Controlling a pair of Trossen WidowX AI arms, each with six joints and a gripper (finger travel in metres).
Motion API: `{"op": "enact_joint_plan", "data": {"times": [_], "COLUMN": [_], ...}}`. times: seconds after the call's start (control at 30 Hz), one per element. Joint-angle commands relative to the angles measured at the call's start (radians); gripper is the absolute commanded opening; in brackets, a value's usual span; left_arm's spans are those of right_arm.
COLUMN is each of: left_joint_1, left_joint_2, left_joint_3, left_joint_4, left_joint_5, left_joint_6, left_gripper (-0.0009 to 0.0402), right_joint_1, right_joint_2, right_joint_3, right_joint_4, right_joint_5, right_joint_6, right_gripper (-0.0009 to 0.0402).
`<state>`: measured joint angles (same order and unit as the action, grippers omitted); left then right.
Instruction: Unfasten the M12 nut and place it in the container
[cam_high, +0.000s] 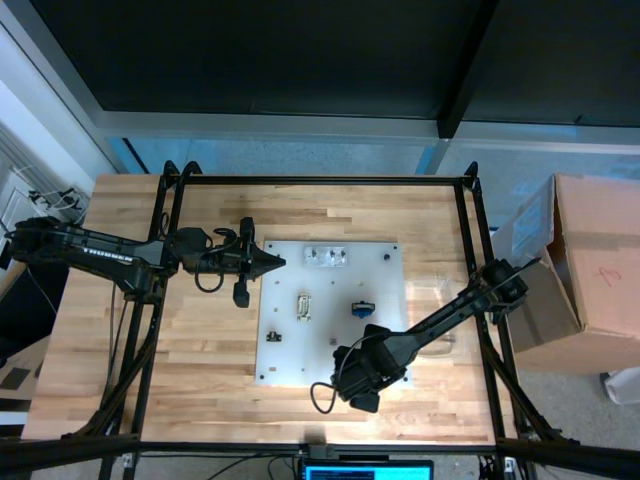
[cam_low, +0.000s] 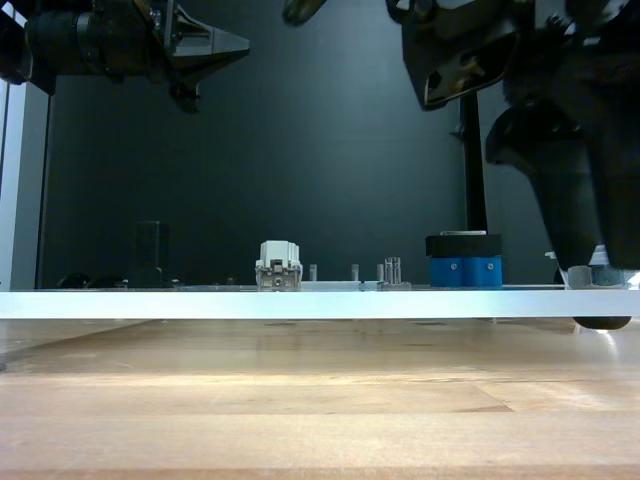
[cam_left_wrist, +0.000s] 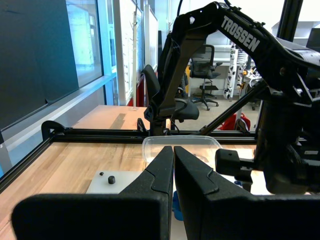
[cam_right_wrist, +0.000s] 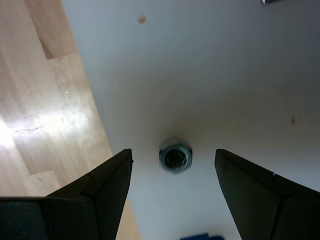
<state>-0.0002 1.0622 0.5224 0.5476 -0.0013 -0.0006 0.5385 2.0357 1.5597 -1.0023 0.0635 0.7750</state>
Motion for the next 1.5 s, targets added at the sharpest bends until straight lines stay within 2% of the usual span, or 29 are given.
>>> {"op": "enact_joint_plan", "data": {"times": [0.03,0.27,0.57,0.77,0.97,1.2,1.33,1.5], "left_joint_1": [0.000,0.000,0.000,0.000,0.000,0.000,0.000,0.000], "left_joint_2": [0.000,0.000,0.000,0.000,0.000,0.000,0.000,0.000], "left_joint_3": [0.000,0.000,0.000,0.000,0.000,0.000,0.000,0.000], "left_joint_4": [0.000,0.000,0.000,0.000,0.000,0.000,0.000,0.000], "left_joint_5": [0.000,0.000,0.000,0.000,0.000,0.000,0.000,0.000], "left_joint_6": [0.000,0.000,0.000,0.000,0.000,0.000,0.000,0.000], "left_gripper": [0.0000,0.0000,0.0000,0.0000,0.0000,0.0000,0.0000,0.0000], "right_joint_1": [-0.001,-0.004,-0.004,-0.004,-0.004,-0.006,-0.006,-0.006], "right_joint_2": [0.008,0.008,0.008,0.008,0.008,0.006,0.006,0.003], "right_joint_3": [-0.002,-0.002,-0.002,-0.002,-0.002,-0.002,-0.002,-0.002], "right_joint_4": [0.003,0.002,-0.001,-0.005,-0.003,-0.003,-0.001,0.000], "right_joint_5": [0.006,0.006,-0.010,-0.012,-0.012,-0.010,-0.003,-0.003], "right_joint_6": [-0.015,-0.022,-0.042,-0.097,-0.110,-0.120,-0.302,-0.691], "right_gripper": [0.0224,0.0183,0.0078,0.0027,0.0002,0.0000,0.0000,0.0000]}}
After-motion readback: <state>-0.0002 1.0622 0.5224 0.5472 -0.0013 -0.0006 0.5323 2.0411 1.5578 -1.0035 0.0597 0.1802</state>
